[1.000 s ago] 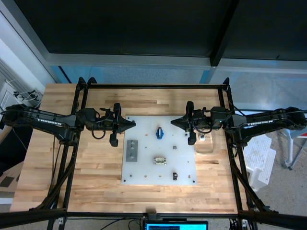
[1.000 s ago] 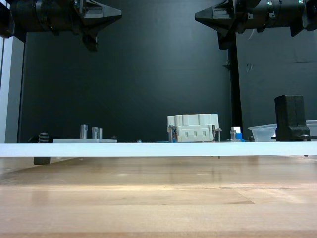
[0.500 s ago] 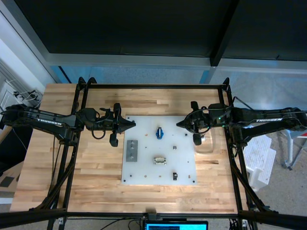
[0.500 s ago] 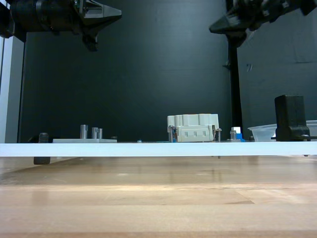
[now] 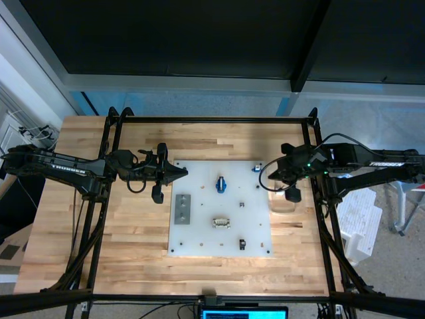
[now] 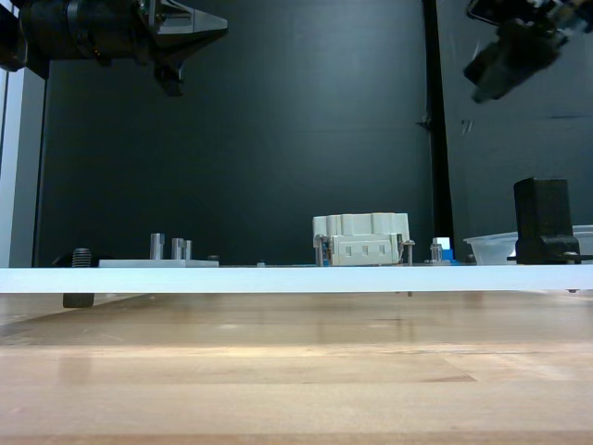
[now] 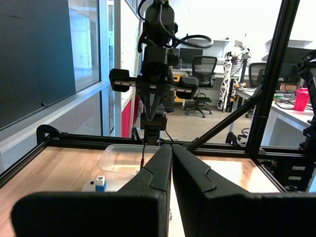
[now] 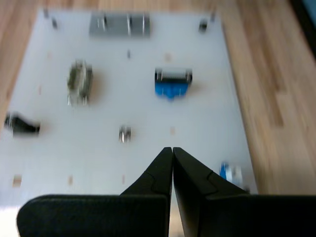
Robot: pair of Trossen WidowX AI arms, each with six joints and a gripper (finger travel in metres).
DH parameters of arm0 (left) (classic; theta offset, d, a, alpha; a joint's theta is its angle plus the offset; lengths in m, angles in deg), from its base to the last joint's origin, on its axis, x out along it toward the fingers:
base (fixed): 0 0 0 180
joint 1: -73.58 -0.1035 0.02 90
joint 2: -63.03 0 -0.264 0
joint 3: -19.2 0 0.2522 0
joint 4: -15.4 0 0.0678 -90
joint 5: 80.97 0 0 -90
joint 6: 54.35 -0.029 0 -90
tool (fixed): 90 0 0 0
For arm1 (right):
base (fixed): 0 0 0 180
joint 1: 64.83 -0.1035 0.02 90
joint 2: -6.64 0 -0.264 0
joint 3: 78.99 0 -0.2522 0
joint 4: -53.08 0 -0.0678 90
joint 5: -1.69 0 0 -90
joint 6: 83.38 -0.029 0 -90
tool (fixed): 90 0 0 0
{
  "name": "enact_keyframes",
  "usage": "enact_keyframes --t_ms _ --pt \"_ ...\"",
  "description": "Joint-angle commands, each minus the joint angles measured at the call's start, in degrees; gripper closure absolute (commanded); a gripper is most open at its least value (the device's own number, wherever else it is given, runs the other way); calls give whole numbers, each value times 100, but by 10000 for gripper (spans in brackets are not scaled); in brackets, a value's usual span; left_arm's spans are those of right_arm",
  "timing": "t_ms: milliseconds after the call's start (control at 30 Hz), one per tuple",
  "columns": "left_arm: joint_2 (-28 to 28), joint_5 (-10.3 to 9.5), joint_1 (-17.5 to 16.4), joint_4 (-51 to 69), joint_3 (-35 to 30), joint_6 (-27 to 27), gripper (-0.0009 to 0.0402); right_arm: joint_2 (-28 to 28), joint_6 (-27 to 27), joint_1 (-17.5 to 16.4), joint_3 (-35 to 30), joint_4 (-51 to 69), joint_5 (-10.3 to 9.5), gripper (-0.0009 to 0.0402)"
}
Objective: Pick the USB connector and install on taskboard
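Observation:
The white taskboard (image 5: 199,232) lies mid-table with a grey block (image 5: 182,208), a blue part (image 5: 221,184) and a silver socket (image 5: 222,222). A small blue and white piece, apparently the USB connector (image 5: 255,168), sits at the board's far right corner; it also shows as the connector (image 8: 230,173) in the right wrist view. My right gripper (image 5: 275,175) hangs high, tilted down toward that corner, fingers shut and empty (image 8: 172,150). Well above the board's left edge, the left gripper (image 5: 182,172) is shut too and holds nothing (image 7: 172,148).
A clear plastic tray (image 5: 282,199) rests on the wooden table just right of the board. A black upright part (image 6: 547,221) stands near the board's front right. A black metal frame (image 5: 212,120) rings the table.
The right arm has drawn back to the right and tipped its gripper downward, uncovering the board's far right corner. The left arm has stayed still.

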Motion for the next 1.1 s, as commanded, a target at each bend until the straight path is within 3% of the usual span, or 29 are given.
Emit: enact_keyframes --t_ms 33,367,667,767,1100 --pt "0 2 -2 0 2 0 393 -103 -4 -7 -103 619 15 393" --pt "0 2 -2 0 2 0 393 -391 15 -13 -98 2046 22 393" --pt "2 2 0 0 2 0 393 -328 380 -20 234 2321 72 391" --pt "2 2 0 0 2 0 393 -190 509 -22 439 2420 315 378" --pt "0 2 0 0 2 0 393 313 507 -24 608 2374 313 314"
